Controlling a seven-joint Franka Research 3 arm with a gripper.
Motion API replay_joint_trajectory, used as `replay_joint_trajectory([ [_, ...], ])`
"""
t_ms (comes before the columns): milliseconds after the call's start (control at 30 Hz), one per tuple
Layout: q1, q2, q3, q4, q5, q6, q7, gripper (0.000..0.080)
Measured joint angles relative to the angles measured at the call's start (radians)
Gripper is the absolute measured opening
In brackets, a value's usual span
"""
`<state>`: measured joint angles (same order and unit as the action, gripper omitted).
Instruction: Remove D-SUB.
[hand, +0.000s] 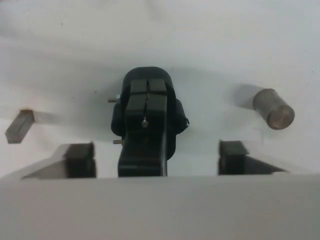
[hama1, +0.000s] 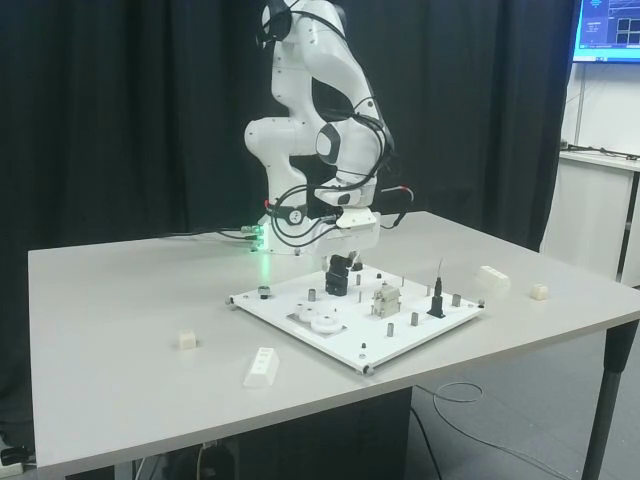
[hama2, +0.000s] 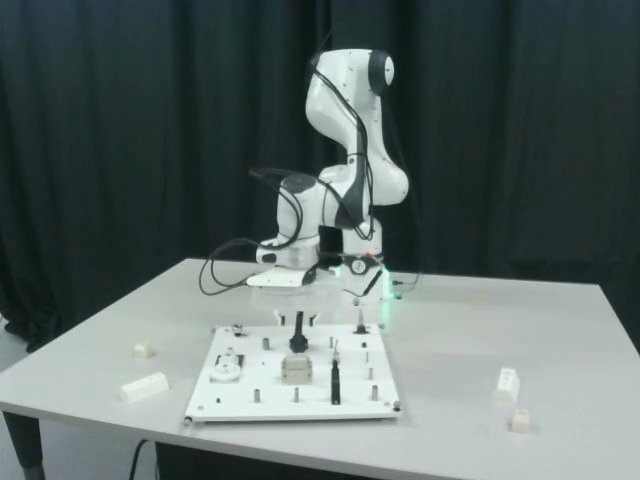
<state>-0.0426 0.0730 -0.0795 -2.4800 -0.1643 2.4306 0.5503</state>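
Wrist housing, grey, fills the foreground of the wrist view; beyond it the two black fingertip pads (hand: 80, 159) stand wide apart, one to each side, so the gripper (hand: 156, 161) is open and holds nothing. Items on the white board (hand: 210, 45), left to right as that picture shows them: a small grey rectangular key (hand: 20, 126) lying flat; the black D-SUB connector (hand: 146, 117), centred between the pads and below them, not touched by either; a short grey cylindrical peg (hand: 273, 108) standing well off to the other side. D-SUB, detail: hood narrow and tall, cable stub rising toward the camera, small screw pins projecting from one flank; its long axis appears to run up toward the wrist, across the line joining the pads. Room views: white board (hama1: 300, 300) on the grey table (hama1: 120, 300), D-SUB (hama2: 297, 333) upright near the board's arm-side edge, gripper (hama2: 287, 283) directly above it. Judgement: the connector lies straight below the open fingers; a vertical descent should bracket the hood before closing.
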Motion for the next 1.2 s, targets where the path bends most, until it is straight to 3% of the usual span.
replay_joint_trajectory([
  [167, 0.000, 0.001, -0.001, 0.000, 0.000, 0.000, 0.000, 0.0546],
  [200, 0.000, 0.001, -0.001, 0.000, 0.000, 0.000, 0.000, 0.0387],
  [367, 0.000, 0.001, 0.000, 0.000, 0.003, 0.000, 0.001, 0.0387],
  [400, 0.001, 0.001, 0.001, 0.000, 0.008, -0.001, 0.001, 0.0206],
  [667, 0.003, -0.002, 0.002, 0.003, 0.009, -0.011, 0.002, 0.0206],
  [700, 0.003, -0.004, 0.002, 0.004, 0.009, -0.016, 0.002, 0.0155],
  [1200, 0.010, -0.097, 0.002, 0.045, 0.018, -0.163, 0.002, 0.0154],
])
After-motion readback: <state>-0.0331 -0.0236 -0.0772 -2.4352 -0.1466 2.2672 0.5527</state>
